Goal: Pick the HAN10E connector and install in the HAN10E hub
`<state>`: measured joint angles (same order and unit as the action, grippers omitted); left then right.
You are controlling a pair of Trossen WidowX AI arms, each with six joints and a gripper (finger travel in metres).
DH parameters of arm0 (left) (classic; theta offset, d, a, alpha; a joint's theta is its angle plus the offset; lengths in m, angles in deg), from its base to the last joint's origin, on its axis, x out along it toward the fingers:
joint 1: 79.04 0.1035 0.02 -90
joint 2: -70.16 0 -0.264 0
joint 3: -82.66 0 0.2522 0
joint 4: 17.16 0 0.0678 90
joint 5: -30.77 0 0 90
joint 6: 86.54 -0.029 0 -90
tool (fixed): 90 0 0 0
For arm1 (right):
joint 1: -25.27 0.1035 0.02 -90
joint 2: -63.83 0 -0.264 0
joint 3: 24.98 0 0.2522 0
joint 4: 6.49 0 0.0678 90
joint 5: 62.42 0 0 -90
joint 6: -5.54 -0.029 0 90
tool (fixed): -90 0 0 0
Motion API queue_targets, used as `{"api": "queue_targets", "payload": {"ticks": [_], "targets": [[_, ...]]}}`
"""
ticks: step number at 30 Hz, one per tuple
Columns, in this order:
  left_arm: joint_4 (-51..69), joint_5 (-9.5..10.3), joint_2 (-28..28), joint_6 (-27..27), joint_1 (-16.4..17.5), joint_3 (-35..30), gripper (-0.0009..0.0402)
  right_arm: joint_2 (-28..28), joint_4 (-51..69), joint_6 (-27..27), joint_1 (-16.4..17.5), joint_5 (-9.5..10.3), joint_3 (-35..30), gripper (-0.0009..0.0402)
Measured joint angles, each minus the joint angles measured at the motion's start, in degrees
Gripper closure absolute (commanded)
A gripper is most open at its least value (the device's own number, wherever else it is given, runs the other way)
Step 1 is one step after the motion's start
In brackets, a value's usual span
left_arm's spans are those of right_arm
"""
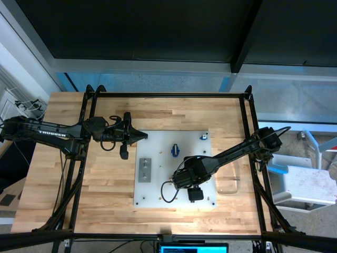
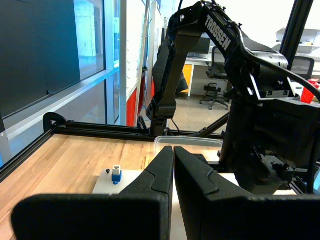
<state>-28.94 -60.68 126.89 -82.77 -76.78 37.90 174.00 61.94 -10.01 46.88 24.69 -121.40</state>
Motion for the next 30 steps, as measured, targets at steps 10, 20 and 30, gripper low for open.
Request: {"api": "queue_targets", "payload": {"ticks": [10, 20, 30], "targets": [[0.0, 0.0, 0.0, 0.0, 0.0, 0.0, 0.0393, 0.0, -0.5, -0.1, 0.0, 0.59, 0.8, 0.0115], [0.0, 0.0, 0.0, 0.0, 0.0, 0.0, 0.0393, 0.0, -1.9, 0.0, -0.1, 1.49, 1.6, 0.0222], [0.0, -0.02, 0.0, 0.0, 0.0, 0.0, 0.0393, 0.0, -1.5, 0.0, -0.1, 1.49, 1.6, 0.0314]]}}
